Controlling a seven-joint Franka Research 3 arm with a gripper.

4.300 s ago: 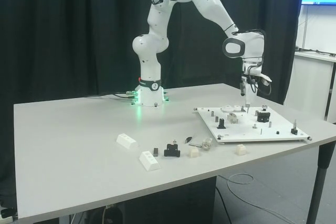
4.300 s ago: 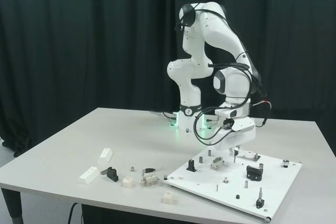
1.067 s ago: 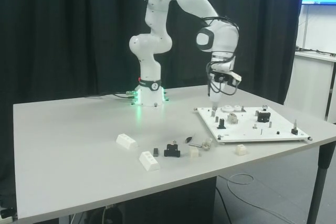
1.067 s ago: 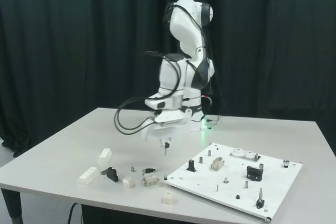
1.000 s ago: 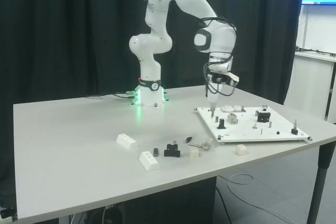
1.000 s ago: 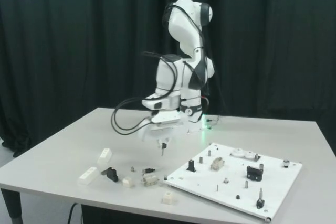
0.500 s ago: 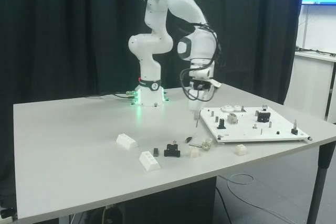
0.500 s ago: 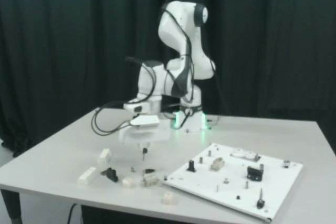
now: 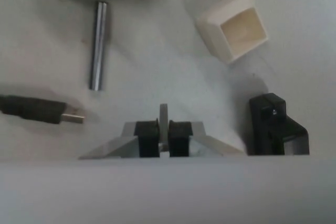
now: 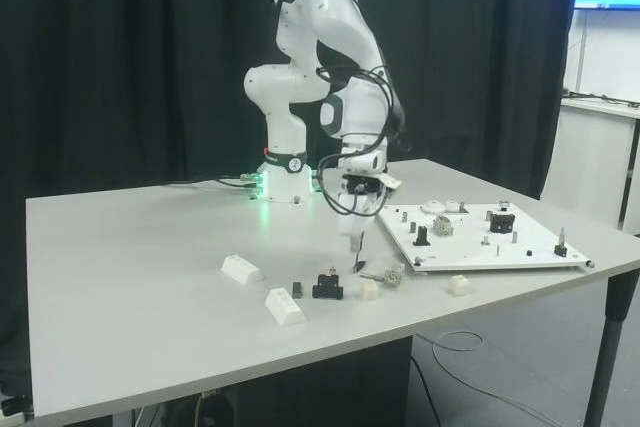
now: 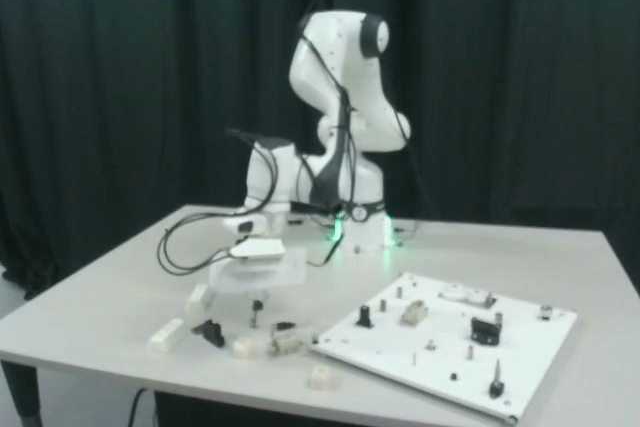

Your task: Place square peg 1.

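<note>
Grey tabletop [image 10: 130, 247] is seen carrying a white robot arm [image 10: 310, 47] bent low over a scatter of loose parts. In the first room view, the gripper [image 10: 353, 240] is held just above the table, with a white assembly board [image 10: 520, 247] at its 3 o'clock and two white blocks [image 10: 241, 269] at its 8 o'clock. A black bracket [image 10: 326, 288] is placed at its 7 o'clock, and a small white hollow cube [image 10: 369, 290] at its 5 o'clock.

In the wrist view, the black finger pads [image 9: 148, 137] are drawn nearly together, and a thin grey strip, seemingly the square peg [image 9: 164, 114], is clamped between them. Beneath the gripper, a metal rod [image 9: 98, 45] and a cable plug [image 9: 39, 109] are seen lying on the table.
</note>
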